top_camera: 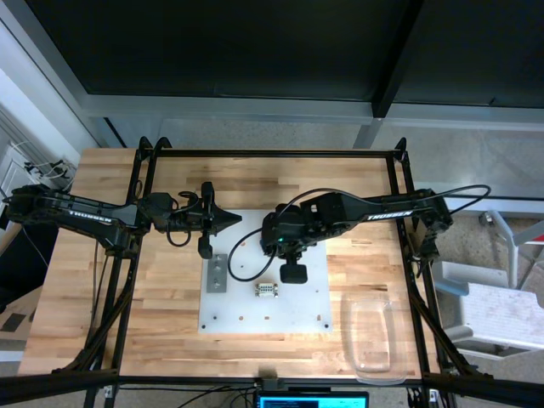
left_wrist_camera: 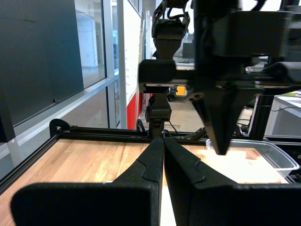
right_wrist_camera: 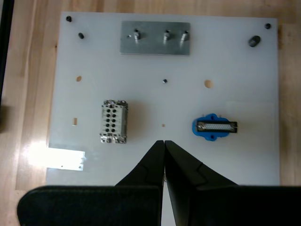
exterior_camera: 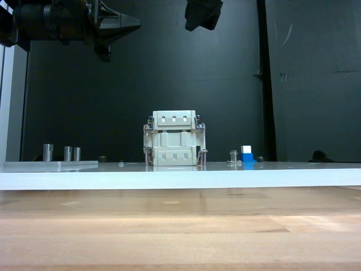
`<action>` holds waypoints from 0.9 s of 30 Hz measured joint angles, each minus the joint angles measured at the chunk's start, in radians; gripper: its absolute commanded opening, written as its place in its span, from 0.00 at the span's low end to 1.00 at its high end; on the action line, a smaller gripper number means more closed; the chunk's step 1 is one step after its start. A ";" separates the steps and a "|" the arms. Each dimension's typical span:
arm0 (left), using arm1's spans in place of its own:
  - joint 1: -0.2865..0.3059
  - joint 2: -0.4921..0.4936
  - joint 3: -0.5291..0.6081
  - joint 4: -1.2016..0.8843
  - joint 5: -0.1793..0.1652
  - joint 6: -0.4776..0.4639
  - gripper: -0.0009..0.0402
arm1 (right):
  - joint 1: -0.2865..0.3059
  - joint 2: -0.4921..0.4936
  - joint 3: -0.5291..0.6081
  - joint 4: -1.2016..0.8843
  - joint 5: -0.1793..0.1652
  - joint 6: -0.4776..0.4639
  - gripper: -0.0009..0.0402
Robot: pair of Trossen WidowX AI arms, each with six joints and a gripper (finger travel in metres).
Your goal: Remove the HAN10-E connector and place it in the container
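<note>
Pressed-together black fingers of the right claw [right_wrist_camera: 163, 142] point straight down at the white board [right_wrist_camera: 235, 70], high above it and off to one side of the connector [right_wrist_camera: 114, 121]. The grey connector stands on the board as a block stacked on a matching base, with metal clips at its ends, apart from the blue plug [right_wrist_camera: 214, 127] and the metal plate [right_wrist_camera: 155, 37]. The left claw [left_wrist_camera: 163, 137], its fingers also together, hangs raised over the far left part of the board, clear of the work.

The tub [top_camera: 372, 336] waits on the wooden table [top_camera: 127, 323], off the board near its right front corner and well apart from the connector.

Several things could go wrong from here. Coming down with its fingers together, or without first lining up, the right claw would likely strike the connector's top or land on bare board. If the end clips are latched, a pull might drag the base or tilt the board. A shallow hold on the smooth grey sides could also slip on the way to the tub.
</note>
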 measured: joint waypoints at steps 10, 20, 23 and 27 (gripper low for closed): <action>0.000 0.000 0.000 0.000 0.000 0.000 0.02 | 0.044 0.134 0.126 -0.056 0.005 0.024 0.02; 0.000 0.000 0.000 0.000 0.000 0.000 0.02 | 0.092 0.182 0.126 -0.066 0.048 0.059 0.13; 0.000 0.000 0.000 0.000 0.000 0.000 0.02 | 0.100 0.198 0.125 -0.064 0.068 0.096 0.24; 0.000 0.000 0.000 0.000 0.000 0.000 0.02 | 0.108 0.210 0.119 -0.049 0.061 0.109 0.39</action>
